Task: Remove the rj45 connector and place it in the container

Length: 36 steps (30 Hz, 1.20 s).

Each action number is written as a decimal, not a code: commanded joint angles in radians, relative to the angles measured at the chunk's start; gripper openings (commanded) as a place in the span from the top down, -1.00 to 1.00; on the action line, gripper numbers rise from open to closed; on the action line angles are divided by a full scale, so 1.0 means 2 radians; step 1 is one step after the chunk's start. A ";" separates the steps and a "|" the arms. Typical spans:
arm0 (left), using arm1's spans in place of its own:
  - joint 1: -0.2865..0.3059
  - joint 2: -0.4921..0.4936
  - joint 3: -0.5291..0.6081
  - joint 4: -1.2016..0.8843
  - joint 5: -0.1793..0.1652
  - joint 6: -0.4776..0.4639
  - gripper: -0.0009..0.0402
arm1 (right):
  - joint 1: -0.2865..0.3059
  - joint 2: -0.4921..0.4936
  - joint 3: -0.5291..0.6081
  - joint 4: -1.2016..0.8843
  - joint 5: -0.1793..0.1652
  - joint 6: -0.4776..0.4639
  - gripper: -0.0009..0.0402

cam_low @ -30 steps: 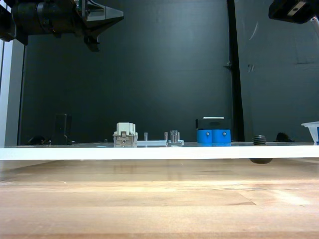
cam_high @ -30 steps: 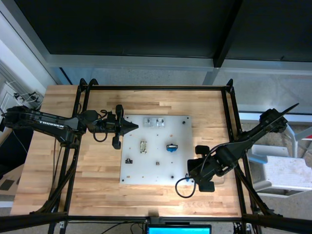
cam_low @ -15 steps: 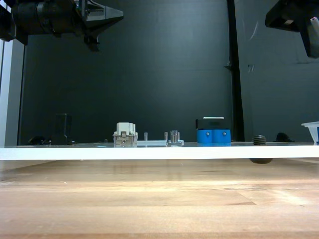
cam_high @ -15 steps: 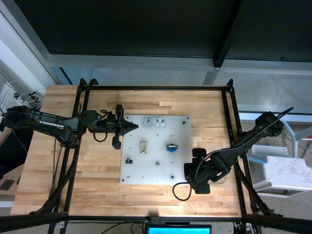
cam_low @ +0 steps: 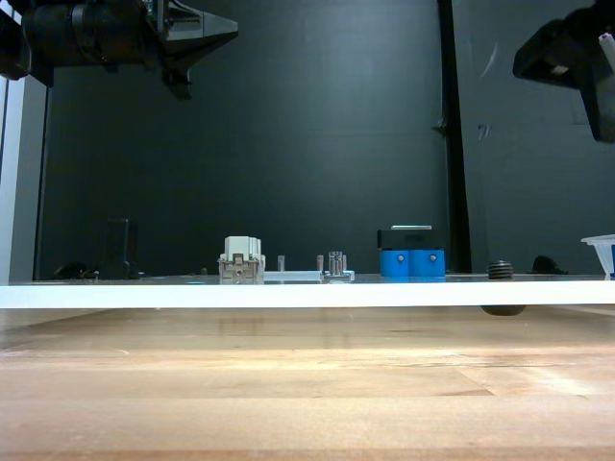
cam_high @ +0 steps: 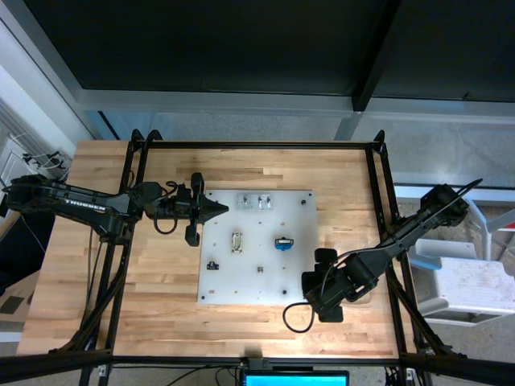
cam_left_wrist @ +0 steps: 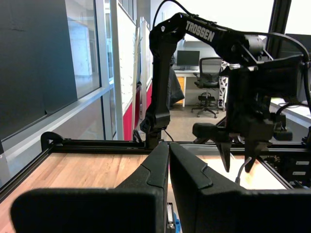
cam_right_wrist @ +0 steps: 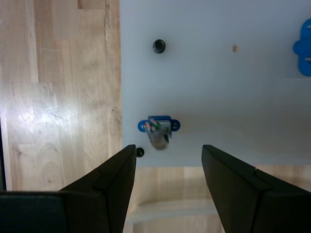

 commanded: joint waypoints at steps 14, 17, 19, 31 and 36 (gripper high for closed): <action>0.000 0.000 0.000 0.000 0.000 0.000 0.95 | 0.001 0.000 -0.041 0.054 0.014 -0.001 0.04; 0.000 0.000 0.000 0.000 0.000 0.000 0.95 | 0.001 0.000 -0.051 0.064 0.017 -0.003 0.04; 0.000 0.000 0.000 0.000 0.000 0.000 0.95 | 0.000 0.000 -0.060 0.074 0.014 -0.002 0.04; 0.000 0.000 0.000 0.000 0.000 0.000 0.95 | -0.001 0.000 -0.077 0.097 0.015 -0.002 0.07; 0.000 0.000 0.000 0.000 0.000 0.000 0.95 | -0.001 0.000 -0.081 0.101 0.016 -0.002 0.10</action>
